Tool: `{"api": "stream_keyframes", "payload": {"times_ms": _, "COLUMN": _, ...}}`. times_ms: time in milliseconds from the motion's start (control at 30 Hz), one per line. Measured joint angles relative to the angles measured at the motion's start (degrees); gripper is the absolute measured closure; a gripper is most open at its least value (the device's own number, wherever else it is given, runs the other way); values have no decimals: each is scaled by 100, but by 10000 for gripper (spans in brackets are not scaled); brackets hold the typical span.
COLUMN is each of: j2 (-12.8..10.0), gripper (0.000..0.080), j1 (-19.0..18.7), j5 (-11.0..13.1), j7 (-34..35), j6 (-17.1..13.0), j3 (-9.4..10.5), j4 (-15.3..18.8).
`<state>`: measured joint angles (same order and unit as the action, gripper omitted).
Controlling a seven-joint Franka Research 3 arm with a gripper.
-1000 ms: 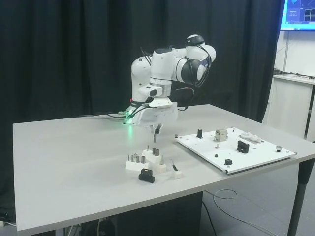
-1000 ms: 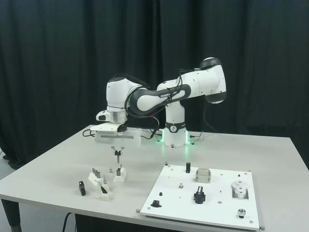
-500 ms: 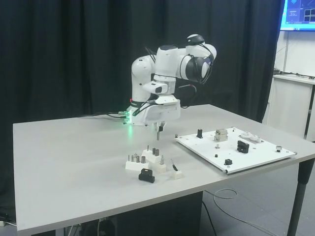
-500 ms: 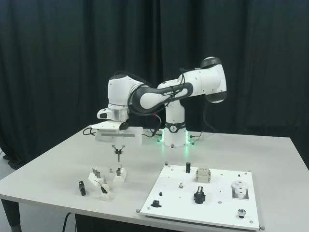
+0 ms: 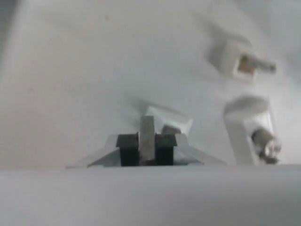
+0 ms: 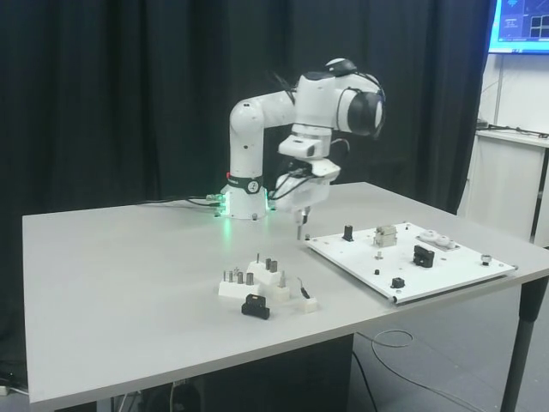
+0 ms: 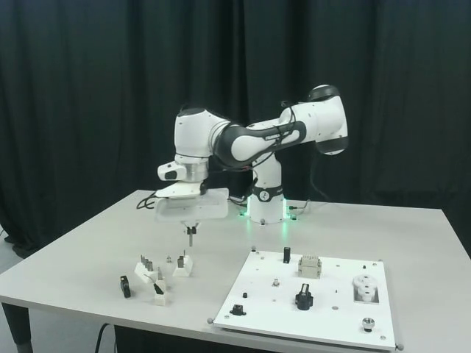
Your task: Insert square peg 2.
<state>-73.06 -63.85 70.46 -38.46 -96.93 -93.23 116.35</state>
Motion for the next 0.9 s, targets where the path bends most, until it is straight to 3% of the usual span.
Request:
{"api": "stream_keyframes", "payload": {"times_ms": 500, "j2": 4, "gripper": 735, "j1": -246, "j5": -140, "j7": -237, "j6": 42, "j3": 15, "j4": -741}}
{"api": "stream_keyframes", "payload": {"times_ms": 900, "j2": 4, "gripper": 735, "j1": -246, "j5": -434, "j7": -482, "j6": -41, "j3": 235, "j4": -1260}}
